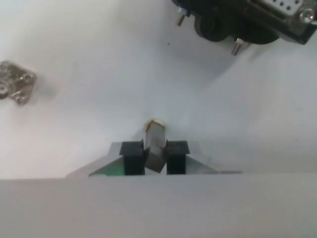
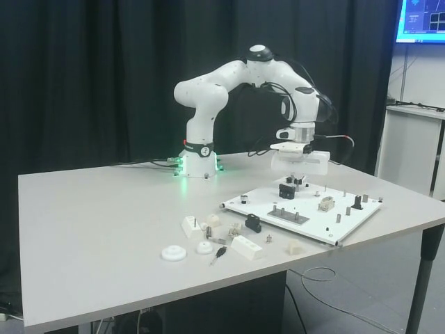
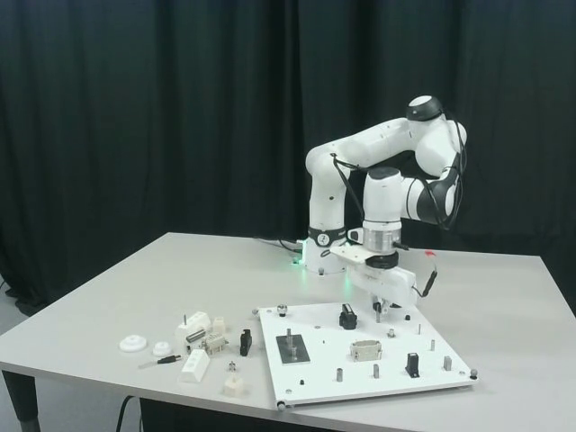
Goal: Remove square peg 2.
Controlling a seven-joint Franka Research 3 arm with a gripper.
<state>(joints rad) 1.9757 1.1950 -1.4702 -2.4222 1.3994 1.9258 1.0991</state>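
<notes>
Holding a small grey metal square peg (image 1: 155, 144) between my two black fingers (image 1: 132, 157), my jaws (image 1: 155, 157) are nearly closed, with only the peg in the gap. The peg has flat shiny sides and a pale tip that pokes out past my fingertips. It is lifted up in the air, above the flat white board (image 2: 361, 216), and it does not touch the board.

The board is smooth and plain. It lies on the big grey table (image 2: 90, 216), near the table's edge. In my wrist view I see a black plastic plug part with round bumps and little metal screws (image 1: 247, 22) on the board. Well apart from it sits a small shiny metal piece with holes at its corners (image 1: 15, 82).

From the room views, my white arm (image 3: 378, 153) bends over the far side of the board. More small things stand on the board: a dark flat grey plate with a thin pin (image 3: 291, 349), short grey pegs, and a black block (image 3: 412, 364). Beside the board, loose on the table, lie white round gear-like wheels (image 2: 173, 253), white blocky pieces (image 2: 248, 247) and a small black clip (image 2: 252, 223).
</notes>
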